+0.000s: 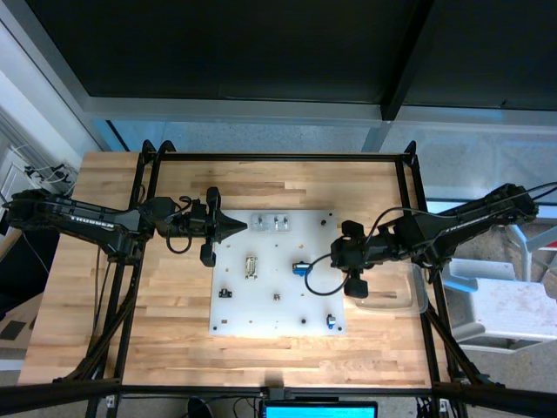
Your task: Remove the rj45 connector and place it in the container
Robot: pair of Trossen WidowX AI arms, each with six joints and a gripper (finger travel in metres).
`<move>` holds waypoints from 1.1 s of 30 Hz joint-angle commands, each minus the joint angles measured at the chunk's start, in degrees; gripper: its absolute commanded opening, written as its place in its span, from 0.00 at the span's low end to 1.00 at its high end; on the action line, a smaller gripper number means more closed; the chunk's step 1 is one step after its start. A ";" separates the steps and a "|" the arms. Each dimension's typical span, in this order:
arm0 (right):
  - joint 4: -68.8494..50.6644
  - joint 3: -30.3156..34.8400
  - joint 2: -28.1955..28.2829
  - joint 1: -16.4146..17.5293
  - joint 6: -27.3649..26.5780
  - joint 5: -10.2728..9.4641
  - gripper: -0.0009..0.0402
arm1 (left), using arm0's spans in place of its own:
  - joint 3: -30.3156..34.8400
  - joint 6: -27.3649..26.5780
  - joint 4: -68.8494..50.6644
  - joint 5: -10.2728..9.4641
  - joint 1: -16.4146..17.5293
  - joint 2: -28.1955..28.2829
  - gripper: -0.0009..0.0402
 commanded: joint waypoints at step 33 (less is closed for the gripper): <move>-4.07 3.28 7.37 18.53 15.98 3.32 0.02 | 0.02 0.00 0.00 0.02 0.00 0.02 0.02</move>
